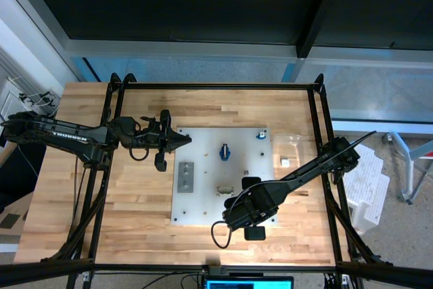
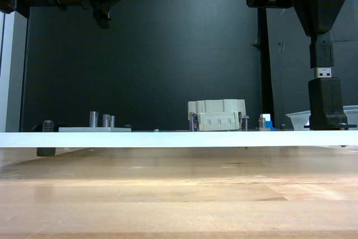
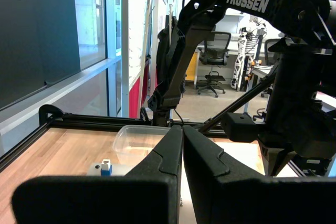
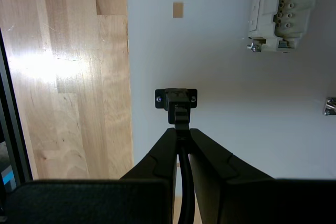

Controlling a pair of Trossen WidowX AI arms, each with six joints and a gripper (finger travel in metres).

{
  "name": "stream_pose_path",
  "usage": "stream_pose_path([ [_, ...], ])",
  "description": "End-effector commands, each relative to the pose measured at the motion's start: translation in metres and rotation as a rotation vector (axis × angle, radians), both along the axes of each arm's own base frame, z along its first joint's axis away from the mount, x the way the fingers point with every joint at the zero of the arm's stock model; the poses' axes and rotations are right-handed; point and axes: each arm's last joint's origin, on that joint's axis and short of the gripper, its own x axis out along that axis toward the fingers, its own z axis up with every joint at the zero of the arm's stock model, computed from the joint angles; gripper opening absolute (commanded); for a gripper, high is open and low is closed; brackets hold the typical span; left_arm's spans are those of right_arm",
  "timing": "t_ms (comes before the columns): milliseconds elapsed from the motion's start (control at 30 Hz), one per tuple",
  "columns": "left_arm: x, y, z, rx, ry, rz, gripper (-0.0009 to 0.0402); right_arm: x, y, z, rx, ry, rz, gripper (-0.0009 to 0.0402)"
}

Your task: Pick the USB connector and install on taskboard

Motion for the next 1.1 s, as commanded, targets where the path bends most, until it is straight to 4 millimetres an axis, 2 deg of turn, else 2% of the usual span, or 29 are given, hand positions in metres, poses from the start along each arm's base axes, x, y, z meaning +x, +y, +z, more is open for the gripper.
stream_pose_path([
  [33,0.0,0.0,0.0,0.0,0.0,0.0,0.0,0.0,0.0,-0.003,-0.001,0.0,0.005,0.0],
  [333,0.0,0.0,0.0,0.0,0.0,0.0,0.0,-0.002,0.0,-0.02,-0.022,0.014,0.011,0.0],
  [1100,0.0,0.0,0.0,0.0,0.0,0.0,0.0,-0.002,0.0,-0.017,-0.017,-0.002,0.036,0.0],
])
